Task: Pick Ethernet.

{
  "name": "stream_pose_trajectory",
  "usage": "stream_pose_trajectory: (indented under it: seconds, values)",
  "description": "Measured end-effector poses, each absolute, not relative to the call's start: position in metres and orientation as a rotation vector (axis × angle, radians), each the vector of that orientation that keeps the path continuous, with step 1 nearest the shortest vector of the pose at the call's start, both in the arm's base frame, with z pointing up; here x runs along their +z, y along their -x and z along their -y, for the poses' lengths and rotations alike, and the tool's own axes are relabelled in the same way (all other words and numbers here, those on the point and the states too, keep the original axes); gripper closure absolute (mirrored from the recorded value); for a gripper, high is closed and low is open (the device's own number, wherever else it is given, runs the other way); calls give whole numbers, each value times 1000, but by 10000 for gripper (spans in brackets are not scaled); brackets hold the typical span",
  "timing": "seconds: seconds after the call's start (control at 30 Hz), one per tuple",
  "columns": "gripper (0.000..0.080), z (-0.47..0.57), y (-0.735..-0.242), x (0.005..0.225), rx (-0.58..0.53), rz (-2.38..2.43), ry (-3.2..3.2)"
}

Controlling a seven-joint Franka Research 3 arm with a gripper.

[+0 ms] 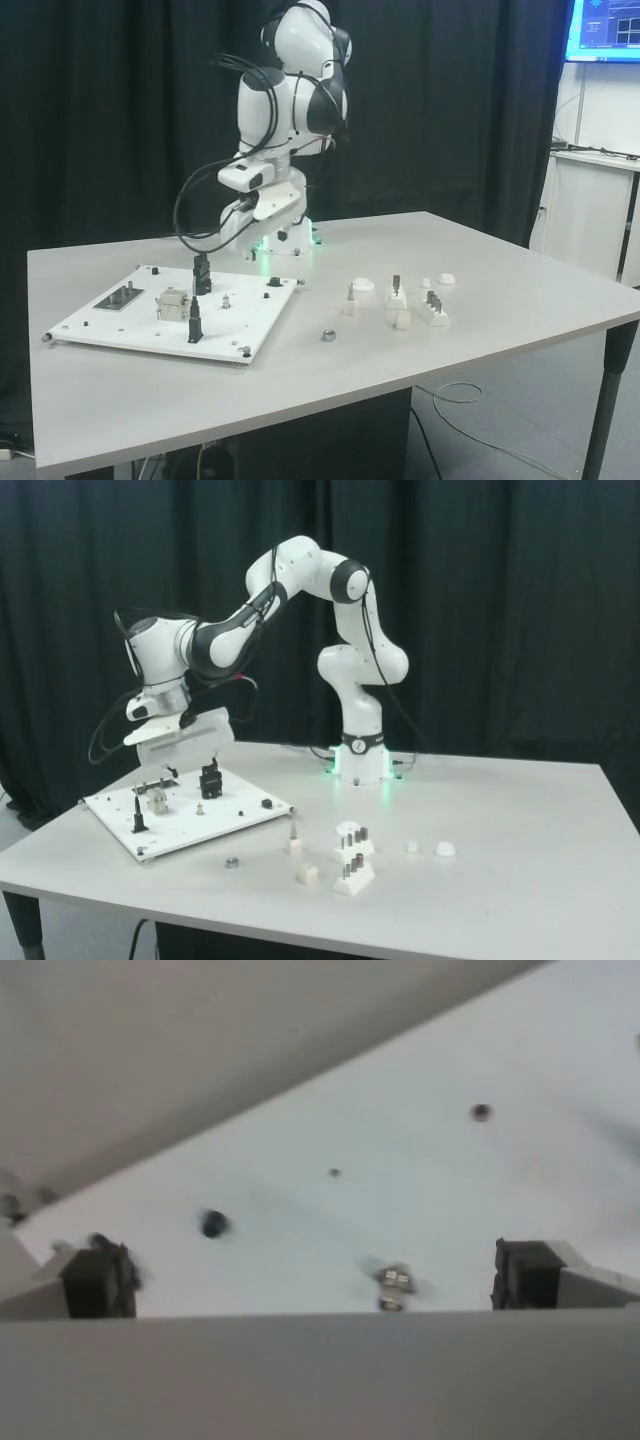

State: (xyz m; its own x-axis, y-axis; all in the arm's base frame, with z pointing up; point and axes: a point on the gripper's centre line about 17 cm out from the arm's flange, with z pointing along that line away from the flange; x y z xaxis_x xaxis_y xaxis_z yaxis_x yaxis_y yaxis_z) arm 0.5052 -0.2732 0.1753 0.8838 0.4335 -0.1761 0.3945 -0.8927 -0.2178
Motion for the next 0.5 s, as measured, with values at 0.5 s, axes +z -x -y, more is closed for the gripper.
stream_pose_trajectory:
  seconds: [0.5]
  values:
    - [3,226,-493,166,348,355,2928]
